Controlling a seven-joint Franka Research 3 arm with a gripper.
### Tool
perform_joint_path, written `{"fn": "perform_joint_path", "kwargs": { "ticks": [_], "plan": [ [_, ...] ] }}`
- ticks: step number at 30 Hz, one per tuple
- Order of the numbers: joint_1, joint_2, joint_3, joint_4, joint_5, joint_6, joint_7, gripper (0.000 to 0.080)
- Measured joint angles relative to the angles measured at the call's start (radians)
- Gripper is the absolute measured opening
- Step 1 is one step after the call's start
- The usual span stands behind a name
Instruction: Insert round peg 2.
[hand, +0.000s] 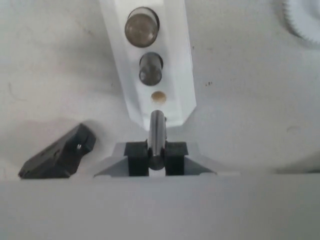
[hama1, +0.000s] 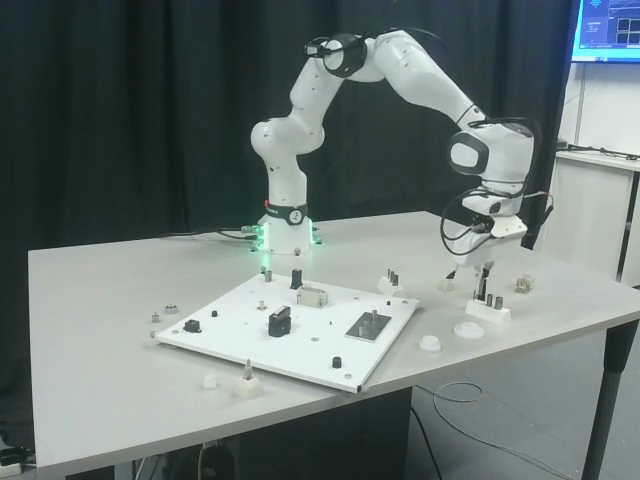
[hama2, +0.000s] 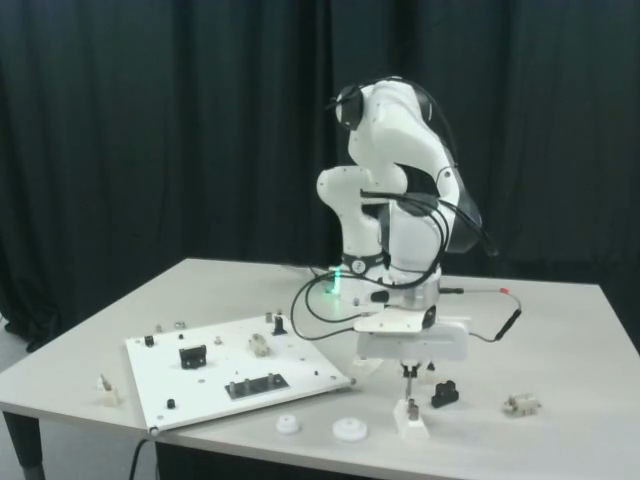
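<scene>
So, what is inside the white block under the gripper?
The white peg holder holds two round pegs and one open hole. The gripper clamps a thin peg, hiding the holder's near end.

peg (hand: 157, 134): metal, smooth, dull sheen
peg holder block (hand: 172, 60): white plastic, matt
finger pads (hand: 136, 157): black, matt, prob. rubber/plastic
table (hama1: 90, 300): grey, matt, lightly scuffed
gear (hand: 302, 20): white plastic
arm shell (hama1: 420, 80): white, glossy plastic
backdrop (hama2: 150, 130): black cloth

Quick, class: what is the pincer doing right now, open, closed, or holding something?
Pincer: closed on a thin round peg, held upright above the white peg holder.
</scene>
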Motion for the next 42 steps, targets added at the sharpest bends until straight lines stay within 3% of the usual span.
{"fn": "perform_joint_path", "kwargs": {
  "ticks": [16, 26, 42],
  "plan": [
    [0.0, -0.039, -0.001, 0.0, -0.008, -0.032, 0.007, 0.0066],
    [0.0, -0.052, -0.016, 0.0, -0.043, -0.046, 0.02, 0.0066],
    [-0.006, -0.088, -0.058, 0.0, -0.129, -0.146, 0.047, 0.0066]
  ]
}}
